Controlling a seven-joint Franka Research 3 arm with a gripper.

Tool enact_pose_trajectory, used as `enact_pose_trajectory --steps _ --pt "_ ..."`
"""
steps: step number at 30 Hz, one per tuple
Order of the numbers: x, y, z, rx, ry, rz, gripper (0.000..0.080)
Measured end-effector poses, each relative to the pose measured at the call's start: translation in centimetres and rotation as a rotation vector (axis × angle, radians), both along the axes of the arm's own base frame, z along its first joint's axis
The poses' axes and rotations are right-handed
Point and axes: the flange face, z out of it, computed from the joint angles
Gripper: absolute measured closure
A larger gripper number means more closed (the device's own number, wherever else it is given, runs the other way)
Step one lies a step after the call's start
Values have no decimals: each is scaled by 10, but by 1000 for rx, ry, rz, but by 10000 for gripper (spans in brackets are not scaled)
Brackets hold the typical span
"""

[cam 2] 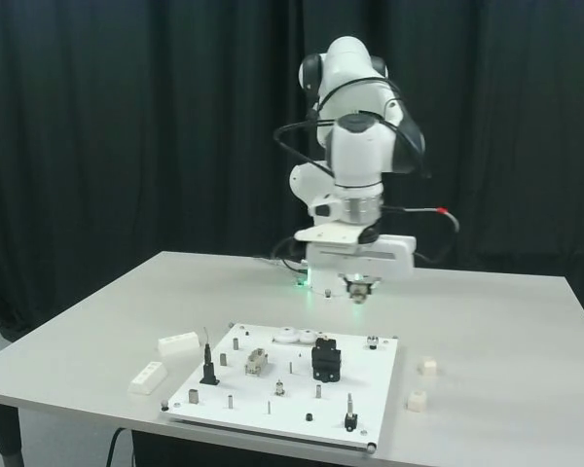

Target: Place waterproof.

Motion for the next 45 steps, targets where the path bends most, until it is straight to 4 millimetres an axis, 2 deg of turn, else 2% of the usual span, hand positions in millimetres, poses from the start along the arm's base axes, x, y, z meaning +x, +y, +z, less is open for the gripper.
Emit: enact_pose_trajectory --steps 9,18,26,37,45 --pt "-12 62 -8 -4 -40 14 492" --pt "-22 110 -35 -18 -61 25 492" --pt "-28 138 -68 -18 -65 19 492" --pt "-29 167 -117 -4 -73 20 492" --pt "-26 186 -141 -2 -57 25 492"
